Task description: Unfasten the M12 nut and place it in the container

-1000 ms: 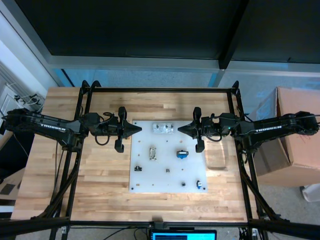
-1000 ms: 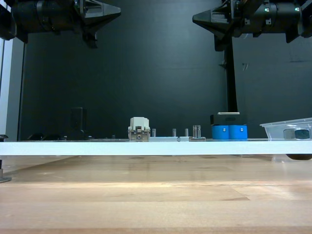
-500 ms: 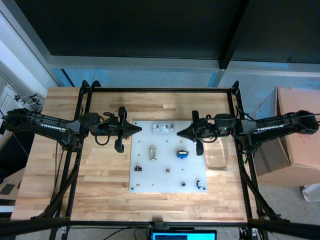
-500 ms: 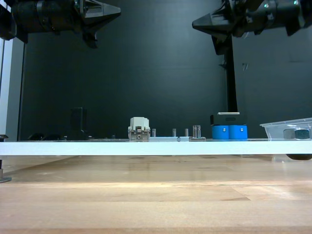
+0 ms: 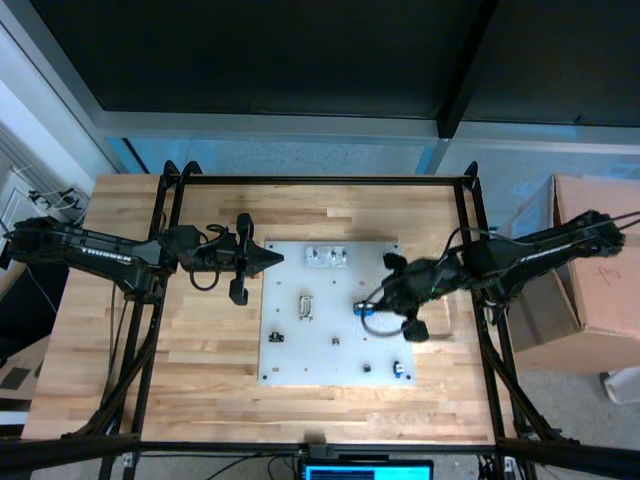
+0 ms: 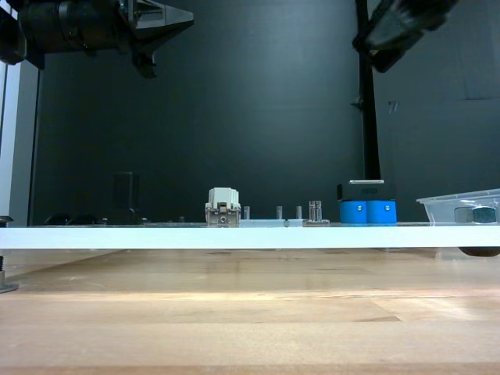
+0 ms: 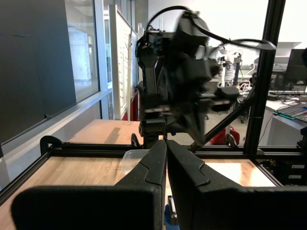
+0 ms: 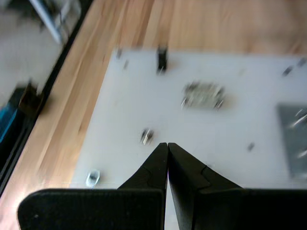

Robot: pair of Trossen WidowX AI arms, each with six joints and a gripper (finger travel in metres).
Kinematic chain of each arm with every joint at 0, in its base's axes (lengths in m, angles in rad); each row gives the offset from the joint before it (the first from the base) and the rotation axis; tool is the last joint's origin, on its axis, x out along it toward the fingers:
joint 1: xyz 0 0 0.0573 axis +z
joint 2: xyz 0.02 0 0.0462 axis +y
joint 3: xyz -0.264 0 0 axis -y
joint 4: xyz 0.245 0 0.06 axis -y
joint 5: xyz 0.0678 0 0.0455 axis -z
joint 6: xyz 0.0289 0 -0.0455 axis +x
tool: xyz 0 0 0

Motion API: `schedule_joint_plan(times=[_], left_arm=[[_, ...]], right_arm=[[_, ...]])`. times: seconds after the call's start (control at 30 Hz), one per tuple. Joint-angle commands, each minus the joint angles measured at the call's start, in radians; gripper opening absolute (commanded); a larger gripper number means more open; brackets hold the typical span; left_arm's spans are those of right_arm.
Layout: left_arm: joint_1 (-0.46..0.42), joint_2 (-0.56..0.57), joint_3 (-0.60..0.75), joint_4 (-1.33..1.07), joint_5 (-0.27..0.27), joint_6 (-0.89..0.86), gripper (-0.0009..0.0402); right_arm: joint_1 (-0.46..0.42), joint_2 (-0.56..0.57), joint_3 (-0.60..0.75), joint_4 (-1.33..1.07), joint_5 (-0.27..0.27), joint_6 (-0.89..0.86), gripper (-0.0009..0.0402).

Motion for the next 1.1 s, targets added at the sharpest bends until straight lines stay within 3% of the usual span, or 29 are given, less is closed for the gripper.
schedule_joint_plan(times=[0.03,0.4,0.7,0.87,1.1], left_arm=[[0.000,0.000,0.000,0.000,0.000,0.000,0.0000],[0.000,0.000,0.000,0.000,0.000,0.000,0.0000],[0.000,0.000,0.000,0.000,0.000,0.000,0.0000],[0.000,0.000,0.000,0.000,0.000,0.001,0.0000],[0.000,0.000,0.000,0.000,0.000,0.000,0.0000]], right_arm=[[0.045,0.074,0.084,-0.142,0.003,0.020,0.0000],[0.165,0.330,0.383,-0.494,0.002,0.120,0.0000],[0.211,0.445,0.555,-0.672,0.029,0.222,0.0006],[0.215,0.484,0.583,-0.670,0.043,0.273,0.0040],[0.222,0.550,0.622,-0.668,0.056,0.353,0.0122]])
